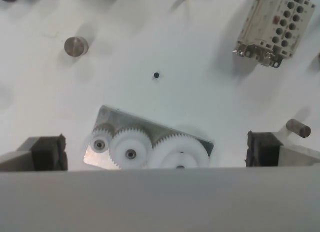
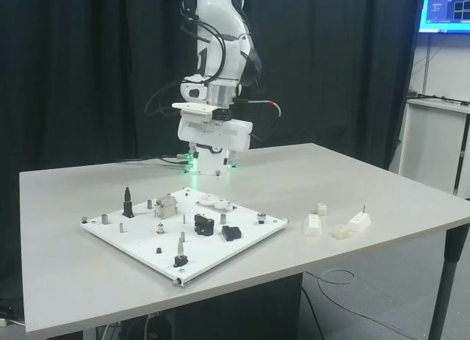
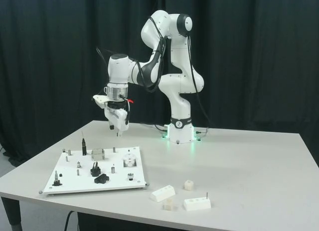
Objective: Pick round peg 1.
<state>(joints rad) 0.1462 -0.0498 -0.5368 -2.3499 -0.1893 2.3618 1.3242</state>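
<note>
The arm reaches out over the white board (image 3: pixel 94 175), its gripper (image 3: pixel 119 131) spread, empty, pointing down.

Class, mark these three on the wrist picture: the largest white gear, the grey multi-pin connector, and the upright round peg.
largest white gear (image 1: pixel 180 153), wrist view, toothed face.
grey multi-pin connector (image 1: pixel 276 25), wrist view, pin-hole face.
upright round peg (image 1: pixel 76 46), wrist view, flat top.

I see a white arm (image 3: pixel 164 51) on a grey table (image 3: pixel 249 161), a black curtain (image 3: pixel 50 56) behind it and a green glow at its base (image 3: pixel 169 137). At lower left of the frame lies a white board (image 3: pixel 65 183); its gears (image 1: pixel 150 149) are white, one peg (image 1: pixel 76 45) grey.
</note>
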